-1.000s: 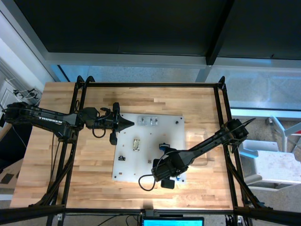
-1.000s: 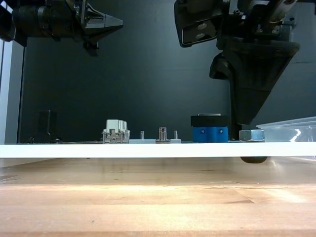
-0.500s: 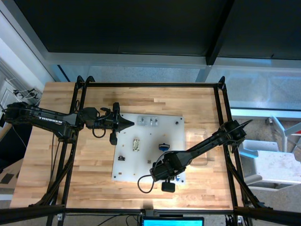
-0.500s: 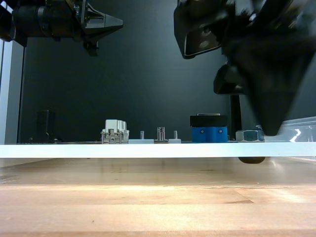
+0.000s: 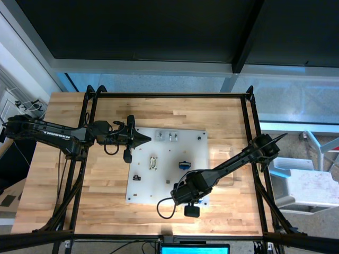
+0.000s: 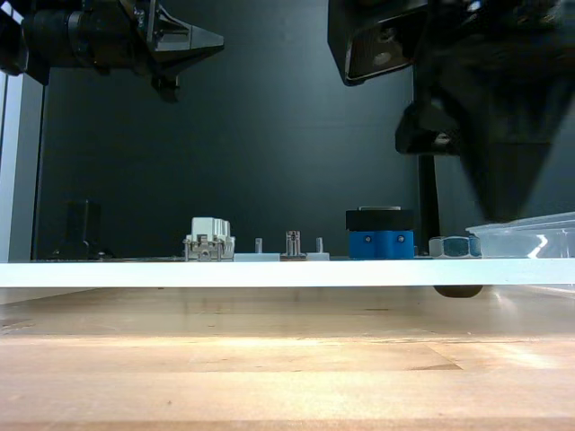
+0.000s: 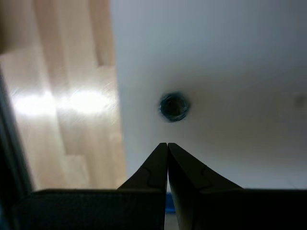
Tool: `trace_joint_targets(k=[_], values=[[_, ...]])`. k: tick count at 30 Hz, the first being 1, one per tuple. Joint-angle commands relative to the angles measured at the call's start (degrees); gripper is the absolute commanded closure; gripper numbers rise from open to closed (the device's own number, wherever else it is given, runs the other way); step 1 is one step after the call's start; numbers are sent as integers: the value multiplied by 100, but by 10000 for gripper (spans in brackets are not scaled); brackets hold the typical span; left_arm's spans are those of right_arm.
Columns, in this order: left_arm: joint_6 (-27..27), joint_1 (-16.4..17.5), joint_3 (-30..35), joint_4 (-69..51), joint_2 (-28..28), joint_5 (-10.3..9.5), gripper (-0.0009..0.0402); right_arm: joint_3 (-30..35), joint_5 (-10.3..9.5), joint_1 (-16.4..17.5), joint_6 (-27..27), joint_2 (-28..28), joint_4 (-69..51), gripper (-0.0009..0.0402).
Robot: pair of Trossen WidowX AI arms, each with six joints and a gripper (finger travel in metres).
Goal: Pick the M12 fastener and fasten on the M12 threads
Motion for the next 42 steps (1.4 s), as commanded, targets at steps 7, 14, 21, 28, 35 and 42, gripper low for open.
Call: trace_joint_targets(k=[7, 14, 21, 28, 35, 42], values=[[0, 0, 0, 2, 2, 0, 393, 0, 481, -11, 20, 146, 37, 393], [0, 2, 0, 2, 2, 0, 393, 17, 356, -9, 24, 164, 225, 393], [0, 2, 0, 2, 2, 0, 393, 15, -603, -9, -133, 166, 243, 393], [0, 2, 0, 2, 2, 0, 393, 13, -1274, -9, -431, 76, 151, 393], [0, 2, 0, 2, 2, 0, 393, 13, -1207, 7, -417, 7, 136, 393], [0, 0, 0, 2, 2, 0, 393, 13, -350, 61, -308, -389, 122, 393]])
